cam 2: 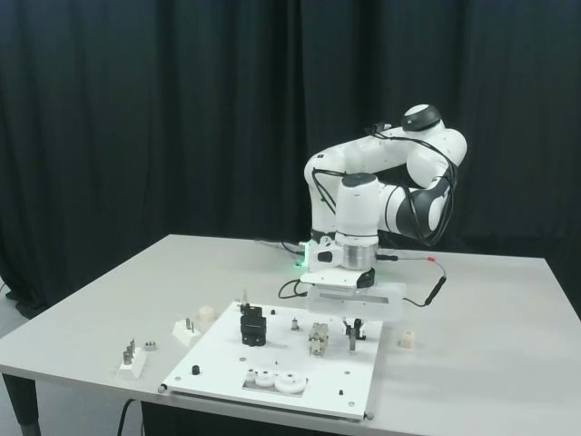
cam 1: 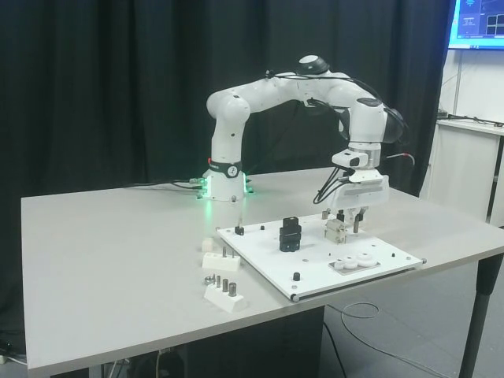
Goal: Insert square peg 3.
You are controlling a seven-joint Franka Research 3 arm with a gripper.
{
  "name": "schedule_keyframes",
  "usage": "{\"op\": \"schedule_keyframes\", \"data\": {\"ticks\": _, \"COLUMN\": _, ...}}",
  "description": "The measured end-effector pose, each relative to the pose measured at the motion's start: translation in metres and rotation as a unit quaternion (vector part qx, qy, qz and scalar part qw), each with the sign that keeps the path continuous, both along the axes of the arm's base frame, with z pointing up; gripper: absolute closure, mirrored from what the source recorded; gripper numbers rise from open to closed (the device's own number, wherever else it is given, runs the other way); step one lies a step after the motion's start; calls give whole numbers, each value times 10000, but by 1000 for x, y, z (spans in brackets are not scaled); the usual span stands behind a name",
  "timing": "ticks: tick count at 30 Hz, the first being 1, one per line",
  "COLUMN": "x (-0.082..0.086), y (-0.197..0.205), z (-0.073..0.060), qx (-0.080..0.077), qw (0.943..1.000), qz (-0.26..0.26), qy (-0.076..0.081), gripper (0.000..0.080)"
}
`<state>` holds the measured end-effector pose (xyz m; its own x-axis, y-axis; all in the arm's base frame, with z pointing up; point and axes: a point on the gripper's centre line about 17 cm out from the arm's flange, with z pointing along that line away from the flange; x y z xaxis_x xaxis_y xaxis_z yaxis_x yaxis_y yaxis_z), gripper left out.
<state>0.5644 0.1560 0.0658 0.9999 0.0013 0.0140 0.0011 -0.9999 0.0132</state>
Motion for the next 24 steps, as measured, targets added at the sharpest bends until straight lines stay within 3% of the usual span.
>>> {"op": "schedule_keyframes", "data": {"ticks": 13, "x": 2, "y": -3, "z": -1, "qx": 38, "qw": 10000, "qz": -54, "qy": -22, "gripper": 690}}
{"op": "schedule_keyframes", "data": {"ticks": 24, "x": 6, "y": -3, "z": -9, "qx": 107, "qw": 9999, "qz": -100, "qy": -22, "gripper": 690}}
